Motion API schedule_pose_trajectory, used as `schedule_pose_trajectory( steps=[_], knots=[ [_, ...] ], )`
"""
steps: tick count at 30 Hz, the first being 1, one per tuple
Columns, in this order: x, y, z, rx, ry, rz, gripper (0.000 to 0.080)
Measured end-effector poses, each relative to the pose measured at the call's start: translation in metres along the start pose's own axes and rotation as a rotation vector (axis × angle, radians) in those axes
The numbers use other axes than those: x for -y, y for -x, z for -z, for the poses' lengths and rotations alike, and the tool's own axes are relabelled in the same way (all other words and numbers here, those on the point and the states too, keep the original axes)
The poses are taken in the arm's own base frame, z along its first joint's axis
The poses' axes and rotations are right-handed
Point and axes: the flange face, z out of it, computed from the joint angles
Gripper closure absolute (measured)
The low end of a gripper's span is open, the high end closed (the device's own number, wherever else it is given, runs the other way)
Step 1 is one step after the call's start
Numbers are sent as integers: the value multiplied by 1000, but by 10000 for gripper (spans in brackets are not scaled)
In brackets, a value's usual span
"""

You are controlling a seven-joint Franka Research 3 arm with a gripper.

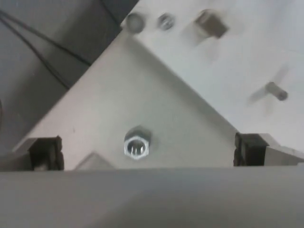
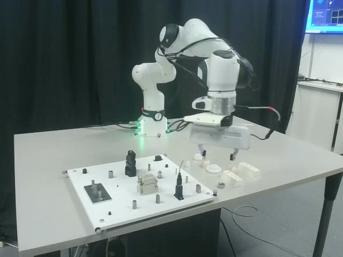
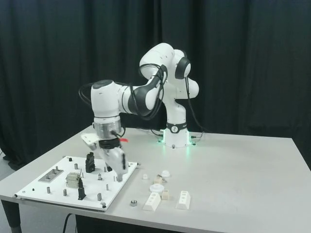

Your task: Pick bolt 4.

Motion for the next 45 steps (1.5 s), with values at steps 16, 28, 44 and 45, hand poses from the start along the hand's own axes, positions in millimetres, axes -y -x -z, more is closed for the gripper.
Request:
schedule_pose_trajectory(
  steps=[16, 28, 44, 45],
  knots=[
    [-4, 33, -26, 24, 36, 551, 3],
    [-12, 37, -42, 42, 57, 972, 3],
    [-12, 32, -45, 19, 57, 1264, 3],
    [-12, 31, -45, 16, 56, 1263, 3]
  ],
)
